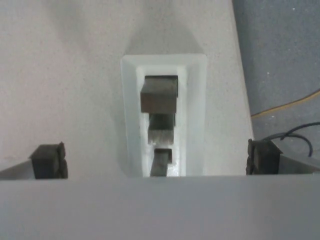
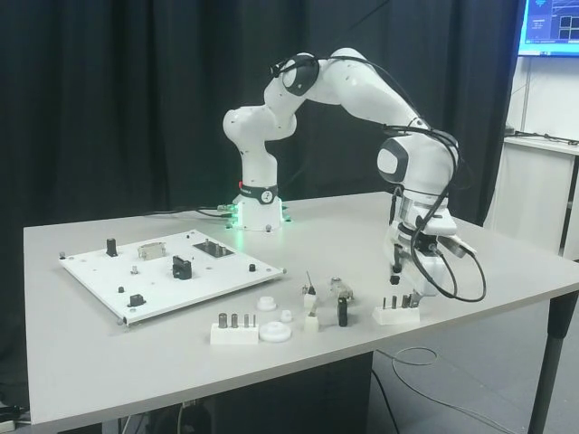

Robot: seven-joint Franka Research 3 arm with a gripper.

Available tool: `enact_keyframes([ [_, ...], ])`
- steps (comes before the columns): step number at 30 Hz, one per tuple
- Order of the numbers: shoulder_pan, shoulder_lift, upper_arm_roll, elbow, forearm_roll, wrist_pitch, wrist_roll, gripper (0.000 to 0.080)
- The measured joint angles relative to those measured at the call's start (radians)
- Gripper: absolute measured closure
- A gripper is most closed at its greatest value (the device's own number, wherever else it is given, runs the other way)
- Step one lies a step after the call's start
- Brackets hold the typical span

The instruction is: Pick square peg 3.

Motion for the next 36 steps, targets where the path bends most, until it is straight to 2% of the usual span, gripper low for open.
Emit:
enact_keyframes([
  [23,-0.005,0.026,0.014,0.000,0.000,0.017,0.032,0.0003],
  [24,-0.005,0.027,0.014,0.000,0.000,0.017,0.033,0.0280],
  [29,-0.005,0.028,0.015,0.000,0.000,0.017,0.034,0.0280],
  [30,-0.004,0.028,0.016,0.000,0.000,0.017,0.034,0.0438],
  [35,-0.004,0.029,0.017,0.001,0.000,0.017,0.034,0.0438],
  [36,-0.004,0.029,0.018,0.001,0.000,0.017,0.034,0.0628],
])
